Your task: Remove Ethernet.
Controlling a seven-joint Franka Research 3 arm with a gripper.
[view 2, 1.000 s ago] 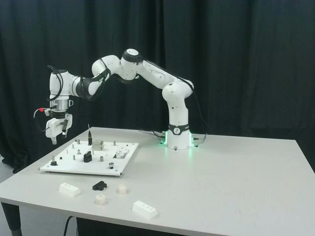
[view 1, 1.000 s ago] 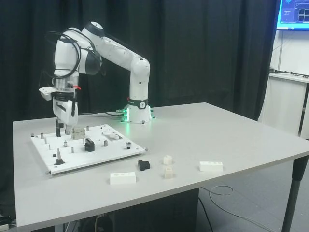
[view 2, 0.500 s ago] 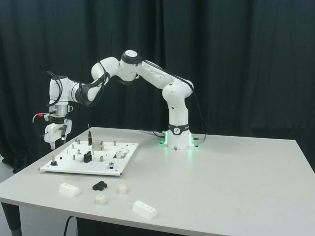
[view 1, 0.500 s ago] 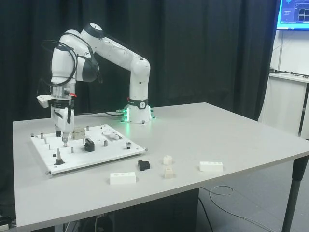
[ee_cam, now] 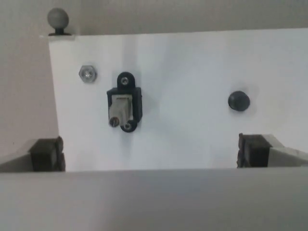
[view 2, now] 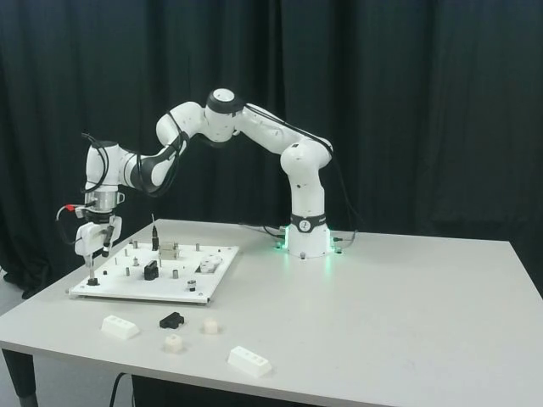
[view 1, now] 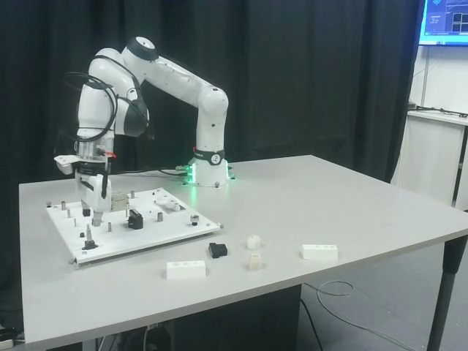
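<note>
Gripper (ee_cam: pixel 149 149) over board (ee_cam: pixel 192 72), jaws spread, empty. Plug (ee_cam: pixel 120 108) likely Ethernet: centre over it, descend square, clamp sides, pull straight up.

nothing i can read anywhere around me: the screen (view 1: pixel 444 22) in the room's corner shows only marks too small to make out.

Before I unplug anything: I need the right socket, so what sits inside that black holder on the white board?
A pale plug sits in the black holder on the white board; its inserted end is covered.
</note>
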